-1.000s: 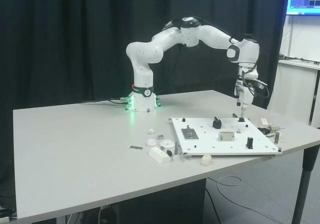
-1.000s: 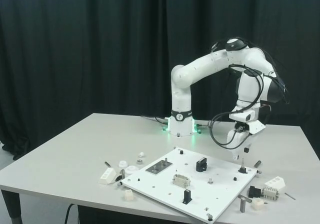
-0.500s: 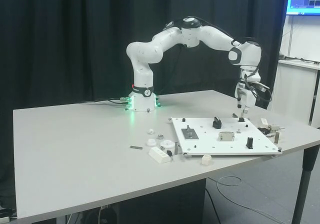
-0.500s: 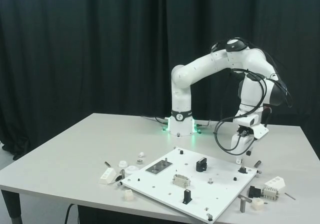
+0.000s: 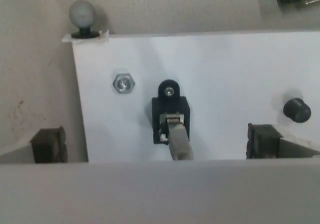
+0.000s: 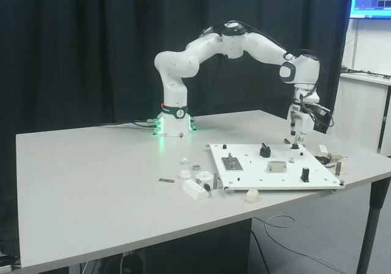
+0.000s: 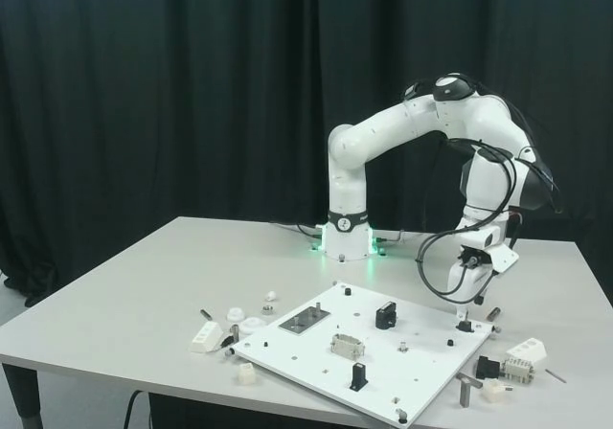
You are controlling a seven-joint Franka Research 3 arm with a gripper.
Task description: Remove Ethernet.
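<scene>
I'm seeing the Ethernet plug (image 5: 179, 136) sitting seated in its black socket (image 5: 170, 115) on the white board (image 5: 225, 74), the gripper (image 5: 155, 144) hovering above, fingers spread wide either side, so removal isn't done yet.

Ethernet plug (image 5: 179, 139) in socket (image 5: 170, 115) on board (image 5: 225, 74), nut (image 5: 123, 83) beside socket

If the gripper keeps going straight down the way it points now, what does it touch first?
Most likely the grey plug standing in the black socket on the white board. The gripper hangs right above it, with the plug between its fingers in the wrist view. Depth is hard to judge.
</scene>
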